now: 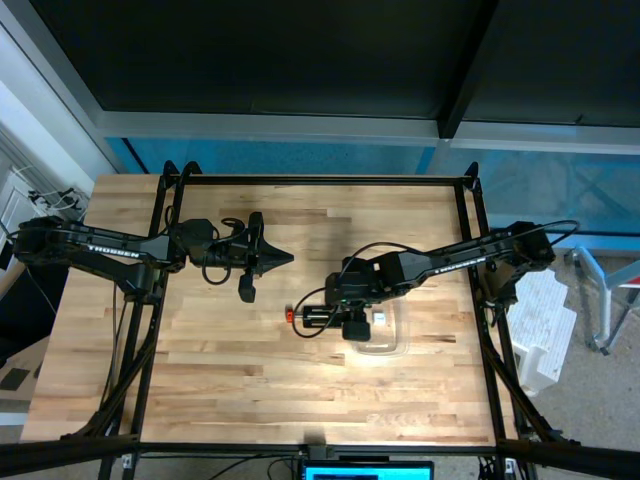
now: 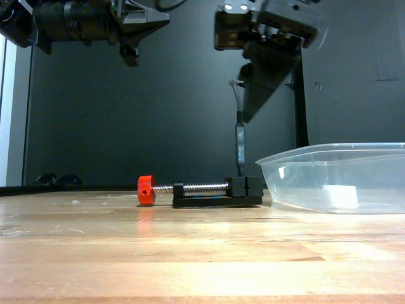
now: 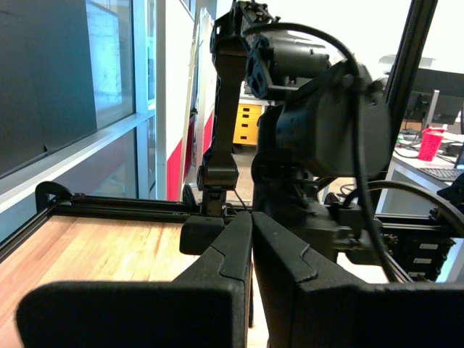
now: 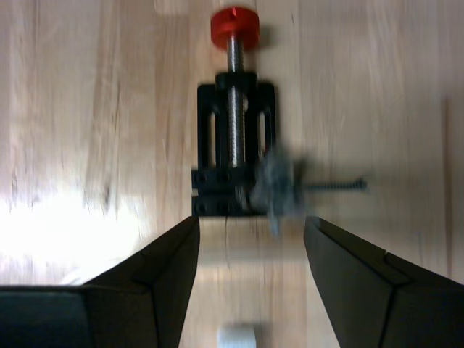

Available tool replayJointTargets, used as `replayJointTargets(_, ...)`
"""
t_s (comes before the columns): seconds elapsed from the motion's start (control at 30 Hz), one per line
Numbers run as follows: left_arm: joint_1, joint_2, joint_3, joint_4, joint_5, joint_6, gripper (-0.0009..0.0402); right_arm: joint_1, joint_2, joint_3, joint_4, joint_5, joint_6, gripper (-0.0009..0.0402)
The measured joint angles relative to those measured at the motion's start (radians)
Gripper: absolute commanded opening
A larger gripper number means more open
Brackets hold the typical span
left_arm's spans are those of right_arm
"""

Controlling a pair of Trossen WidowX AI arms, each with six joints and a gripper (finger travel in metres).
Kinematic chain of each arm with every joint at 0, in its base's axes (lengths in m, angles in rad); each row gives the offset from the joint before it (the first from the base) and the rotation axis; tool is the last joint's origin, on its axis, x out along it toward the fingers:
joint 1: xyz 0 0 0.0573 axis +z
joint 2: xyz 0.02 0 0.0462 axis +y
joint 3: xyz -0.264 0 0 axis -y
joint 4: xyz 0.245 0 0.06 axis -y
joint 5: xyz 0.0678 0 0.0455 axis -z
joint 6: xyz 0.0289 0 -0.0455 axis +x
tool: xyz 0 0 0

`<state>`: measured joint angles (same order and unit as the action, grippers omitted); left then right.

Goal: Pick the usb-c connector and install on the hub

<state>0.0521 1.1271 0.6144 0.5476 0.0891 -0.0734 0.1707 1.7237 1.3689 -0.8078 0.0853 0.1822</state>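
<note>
High view looks down, low view level along the table (image 1: 220,380); both share the red-knobbed clamp (image 2: 202,192)

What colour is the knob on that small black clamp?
Red round knob, clearest in low view. Left gripper hovers away at left; right gripper above clamp.

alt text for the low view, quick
The usb-c connector stands upright at a small black clamp with a red knob, the open right pincer hanging just above it. The shut left pincer hangs high at the left; a clear tub sits at right.
</note>
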Motion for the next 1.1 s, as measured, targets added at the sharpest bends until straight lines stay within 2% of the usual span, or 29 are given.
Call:
replayJointTargets(0.37, 0.0, 0.0, 0.0, 0.0, 0.0, 0.0, 0.0, 0.003, -0.142, -0.126, 0.034, 0.01, 0.014, 0.0205)
replayJointTargets(0.47, 0.0, 0.0, 0.0, 0.0, 0.0, 0.0, 0.0, 0.004, -0.16, -0.143, 0.038, 0.026, 0.013, 0.0199)
replayJointTargets(0.7, 0.0, 0.0, 0.0, 0.0, 0.0, 0.0, 0.0, 0.004, -0.166, -0.147, 0.049, 0.027, 0.012, 0.0183)
replayJointTargets(0.83, 0.0, 0.0, 0.0, 0.0, 0.0, 0.0, 0.0, -0.004, -0.209, -0.175, 0.099, 0.026, 0.01, 0.0158)
replayJointTargets(1.1, 0.0, 0.0, 0.0, 0.0, 0.0, 0.0, 0.0, -0.053, -0.402, -0.309, 0.31, 0.027, -0.045, 0.0073)
